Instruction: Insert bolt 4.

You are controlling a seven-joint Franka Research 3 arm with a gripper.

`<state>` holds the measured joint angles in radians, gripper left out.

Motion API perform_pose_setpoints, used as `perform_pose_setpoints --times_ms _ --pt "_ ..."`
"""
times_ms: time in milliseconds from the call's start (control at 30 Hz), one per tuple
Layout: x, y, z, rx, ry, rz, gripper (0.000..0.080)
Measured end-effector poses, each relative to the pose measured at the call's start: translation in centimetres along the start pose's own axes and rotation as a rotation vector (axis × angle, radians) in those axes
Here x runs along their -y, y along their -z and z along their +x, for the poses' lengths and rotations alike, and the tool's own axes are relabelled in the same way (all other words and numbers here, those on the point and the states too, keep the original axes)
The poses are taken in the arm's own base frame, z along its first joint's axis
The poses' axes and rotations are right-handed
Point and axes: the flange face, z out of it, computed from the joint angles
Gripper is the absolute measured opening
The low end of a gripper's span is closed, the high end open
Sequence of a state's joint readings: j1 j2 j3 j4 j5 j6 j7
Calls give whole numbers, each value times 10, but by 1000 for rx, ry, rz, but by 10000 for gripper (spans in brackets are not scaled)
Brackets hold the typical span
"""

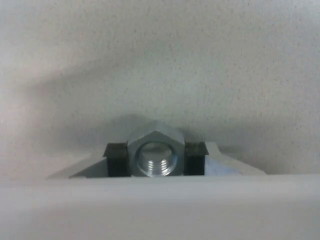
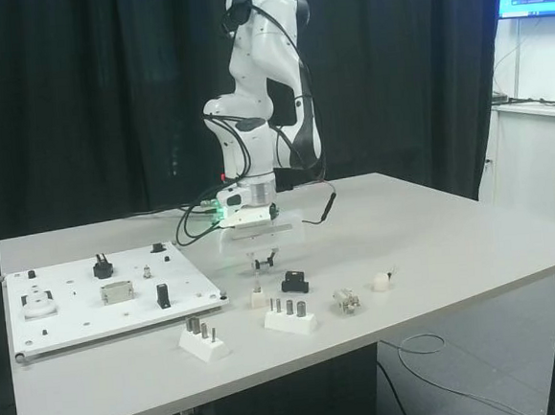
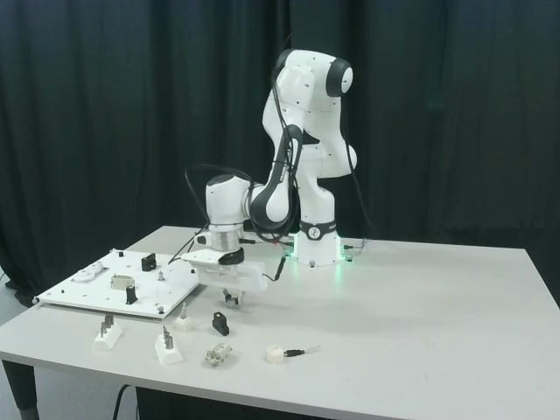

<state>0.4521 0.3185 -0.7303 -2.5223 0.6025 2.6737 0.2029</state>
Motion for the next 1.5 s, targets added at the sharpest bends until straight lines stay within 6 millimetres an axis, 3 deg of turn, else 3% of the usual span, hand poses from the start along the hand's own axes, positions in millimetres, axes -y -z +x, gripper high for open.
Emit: perform_pose_setpoints --times_ms 867,1500 --pt "1 13 3 13 -4 33 226" --pt "8 39 18 -28 22 73 226"
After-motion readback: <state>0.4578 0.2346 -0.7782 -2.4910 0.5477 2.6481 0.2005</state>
